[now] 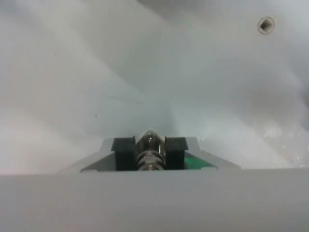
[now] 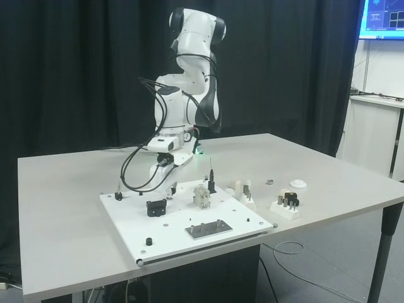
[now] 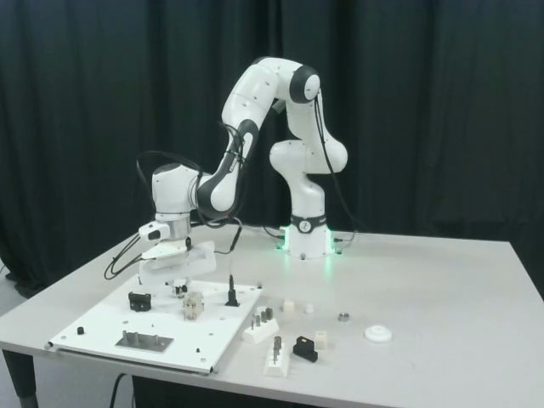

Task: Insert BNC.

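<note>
In the wrist view we see our gripper (image 1: pixel 150 153) with its two black fingers (image 1: pixel 123 153) pressed in on a metal BNC connector (image 1: pixel 150 151), which sits pinched between the jaws with its rounded tip poking just past the fingertips. A bit of green shows right beside one finger (we cannot tell what it belongs to). Beyond the jaws lies the white board (image 1: pixel 96 87), bare here except for one small screw head (image 1: pixel 265 25) well ahead of the tips and off to one side.

From the room views, our gripper (image 3: pixel 178 285) hangs low over the rear part of the white board (image 3: pixel 102 327), the BNC connector itself too small to make out there. Near the jaws stands a black block (image 3: pixel 139 300) to one side and a small grey fixture (image 3: pixel 193 304) just beside it; a metal plate (image 2: pixel 207 229) lies further off, toward the board's front edge.
</note>
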`<action>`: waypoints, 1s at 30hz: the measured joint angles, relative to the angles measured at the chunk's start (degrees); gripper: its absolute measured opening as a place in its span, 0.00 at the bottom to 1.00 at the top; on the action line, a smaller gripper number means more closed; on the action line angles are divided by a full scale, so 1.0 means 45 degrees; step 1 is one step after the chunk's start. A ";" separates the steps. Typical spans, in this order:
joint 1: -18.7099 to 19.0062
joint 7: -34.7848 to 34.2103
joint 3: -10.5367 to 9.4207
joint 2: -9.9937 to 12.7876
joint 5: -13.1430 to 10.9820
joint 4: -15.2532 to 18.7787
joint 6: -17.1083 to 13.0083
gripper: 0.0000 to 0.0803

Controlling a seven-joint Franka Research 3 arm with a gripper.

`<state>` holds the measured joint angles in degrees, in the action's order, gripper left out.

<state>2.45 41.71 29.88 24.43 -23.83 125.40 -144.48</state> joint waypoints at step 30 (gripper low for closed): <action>0.0000 0.3020 0.0028 0.0004 0.0000 -0.0037 0.0162 0.16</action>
<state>2.45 55.30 30.01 24.45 -23.82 125.23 -143.75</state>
